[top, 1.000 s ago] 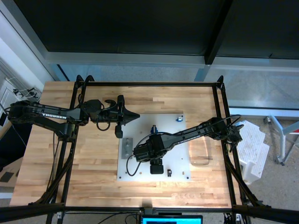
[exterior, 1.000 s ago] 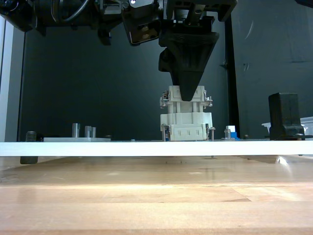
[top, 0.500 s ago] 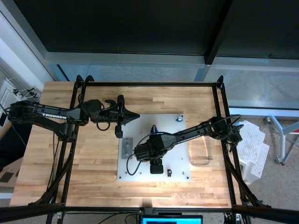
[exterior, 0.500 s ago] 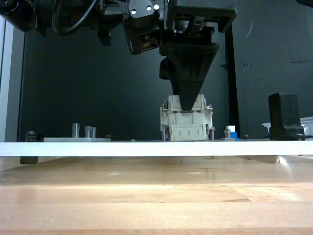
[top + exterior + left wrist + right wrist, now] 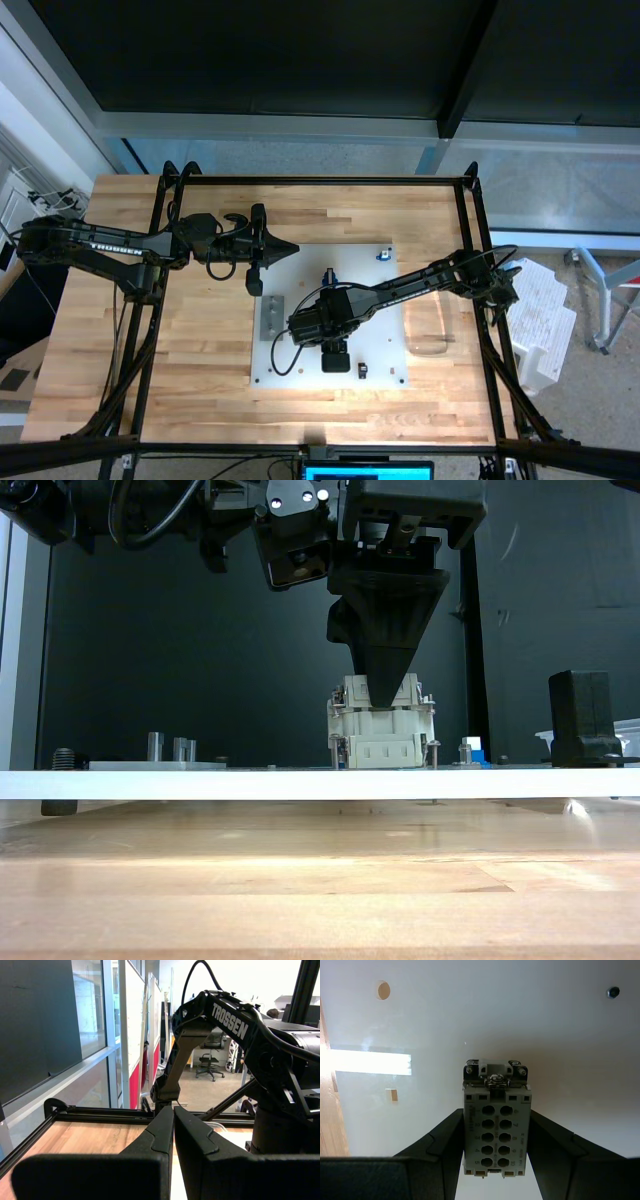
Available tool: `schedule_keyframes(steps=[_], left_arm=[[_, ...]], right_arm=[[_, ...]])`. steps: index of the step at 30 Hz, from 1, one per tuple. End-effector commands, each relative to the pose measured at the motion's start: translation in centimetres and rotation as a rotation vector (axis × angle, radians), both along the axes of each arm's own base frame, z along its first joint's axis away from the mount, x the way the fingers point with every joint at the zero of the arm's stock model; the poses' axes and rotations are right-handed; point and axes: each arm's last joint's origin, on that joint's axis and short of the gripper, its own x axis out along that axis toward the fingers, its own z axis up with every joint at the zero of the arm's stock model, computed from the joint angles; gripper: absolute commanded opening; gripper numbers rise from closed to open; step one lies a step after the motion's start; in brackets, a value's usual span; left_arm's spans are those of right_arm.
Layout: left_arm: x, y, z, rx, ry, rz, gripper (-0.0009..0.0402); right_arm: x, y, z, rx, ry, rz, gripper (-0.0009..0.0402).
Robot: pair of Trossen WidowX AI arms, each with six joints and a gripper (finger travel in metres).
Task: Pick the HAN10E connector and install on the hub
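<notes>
In the low view the grey-beige HAN10E connector sits pressed down on the cream hub, which stands on the white board. My right gripper points straight down over it, shut on the connector. In the right wrist view both black fingers press the sides of the connector, whose rows of round contact holes face the camera. From above, the right gripper hides both parts. My left gripper hovers shut and holding nothing over the table's back left, its fingertips together.
A grey metal block lies on the white board left of the right gripper. A blue part stands behind it and a small black part to its right. A clear container sits right of the board. Black frame rails border the table.
The right gripper has lowered the connector onto the hub, closing the gap seen a second ago. In the last half second almost nothing moved. The left arm stayed still.
</notes>
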Motion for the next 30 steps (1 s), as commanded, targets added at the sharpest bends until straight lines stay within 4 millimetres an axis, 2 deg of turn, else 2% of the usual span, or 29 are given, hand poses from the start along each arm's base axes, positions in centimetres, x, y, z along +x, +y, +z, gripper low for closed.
schedule_keyframes(steps=[1, 5, 8, 23, 30], left_arm=[[0.0, 0.0, 0.0, 0.000, 0.000, 0.000, 0.0000], [0.0, 0.0, 0.0, 0.000, 0.000, 0.000, 0.0000], [0.0, 0.0, 0.0, 0.000, 0.000, 0.000, 0.0000], [0.0, 0.0, 0.0, 0.000, 0.000, 0.000, 0.0000], [0.0, 0.0, 0.0, 0.000, 0.000, 0.000, 0.0000]], right_arm=[[0.0, 0.0, -0.1, 0.000, 0.003, -0.003, 0.0025], [0.0, 0.0, -0.1, 0.001, 0.001, -0.007, 0.0027], [0.0, 0.0, -0.1, 0.002, -0.004, -0.008, 0.0044], [-0.2, 0.1, 1.3, 0.014, -0.044, -0.014, 0.0215], [-0.7, 0.1, 2.7, 0.025, -0.071, -0.028, 0.0281]])
